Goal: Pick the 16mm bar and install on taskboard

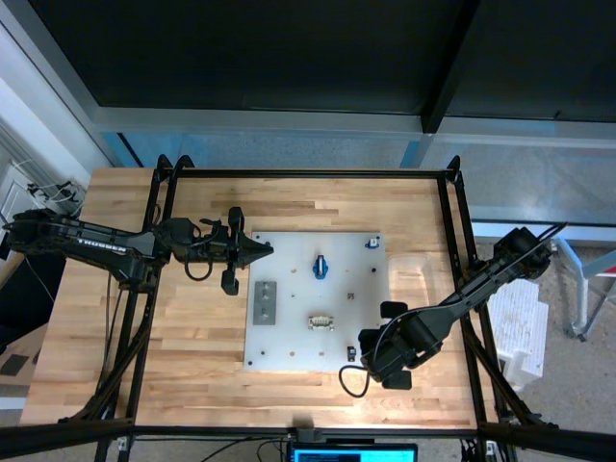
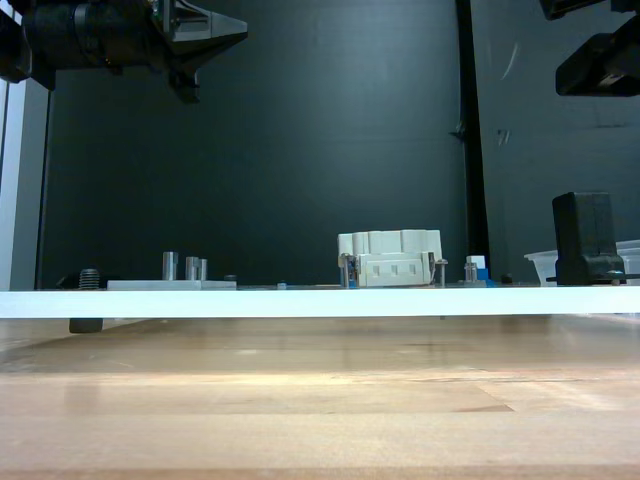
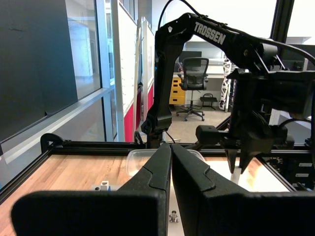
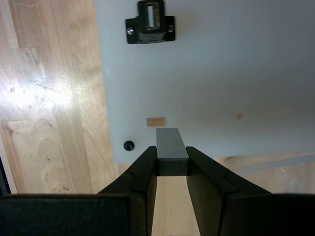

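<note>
The 16mm bar [image 4: 171, 142], a short grey metal piece, is clamped between my right gripper's [image 4: 172, 157] fingers. That right gripper [image 1: 380, 356] hangs above the near right corner of the taskboard [image 1: 289, 356], a white plate [image 4: 221, 73]. A small black component [image 4: 150, 22] sits on the board ahead of the bar. My left gripper [image 1: 260, 248] hovers high over the board's far left edge. In the left wrist view its fingers [image 3: 171, 147] are pressed together with nothing between them.
On the board stand a grey two-hole block [image 1: 264, 303], a blue knob [image 1: 320, 267] and a silver connector [image 1: 320, 322]. A clear plastic tray [image 1: 419, 279] lies right of the board. A black frame [image 1: 308, 173] runs round the wooden table.
</note>
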### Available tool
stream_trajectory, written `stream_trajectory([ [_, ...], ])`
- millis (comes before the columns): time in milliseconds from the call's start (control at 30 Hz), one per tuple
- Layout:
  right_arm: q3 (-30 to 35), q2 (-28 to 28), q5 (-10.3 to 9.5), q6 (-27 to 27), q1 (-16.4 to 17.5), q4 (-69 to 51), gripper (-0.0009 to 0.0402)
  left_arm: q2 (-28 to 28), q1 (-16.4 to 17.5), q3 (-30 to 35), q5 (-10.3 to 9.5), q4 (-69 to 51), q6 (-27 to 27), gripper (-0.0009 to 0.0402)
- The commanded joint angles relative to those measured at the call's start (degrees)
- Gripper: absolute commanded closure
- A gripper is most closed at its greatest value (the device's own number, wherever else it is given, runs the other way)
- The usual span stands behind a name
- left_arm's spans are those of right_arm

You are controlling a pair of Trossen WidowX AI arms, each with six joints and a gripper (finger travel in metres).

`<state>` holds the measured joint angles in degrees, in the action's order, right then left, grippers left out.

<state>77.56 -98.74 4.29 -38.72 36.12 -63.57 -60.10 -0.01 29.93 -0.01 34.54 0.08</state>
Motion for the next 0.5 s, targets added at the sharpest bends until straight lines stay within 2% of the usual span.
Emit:
stream_trajectory([
  [33, 0.0, -1.14, -0.57, 0.13, 0.04, 0.98, 0.0389, 0.0, 0.0, 0.02, 0.0, 0.0, -0.02, 0.0393],
  [133, 0.0, -2.03, -1.33, 0.17, 0.09, 1.42, 0.0389, 0.0, 0.0, 0.02, 0.0, 0.0, -0.02, 0.0393],
  [500, -0.15, -2.93, -1.11, 0.13, 0.33, 1.57, 0.0389, 0.0, 0.02, 0.02, 0.0, 0.0, -0.02, 0.0393],
])
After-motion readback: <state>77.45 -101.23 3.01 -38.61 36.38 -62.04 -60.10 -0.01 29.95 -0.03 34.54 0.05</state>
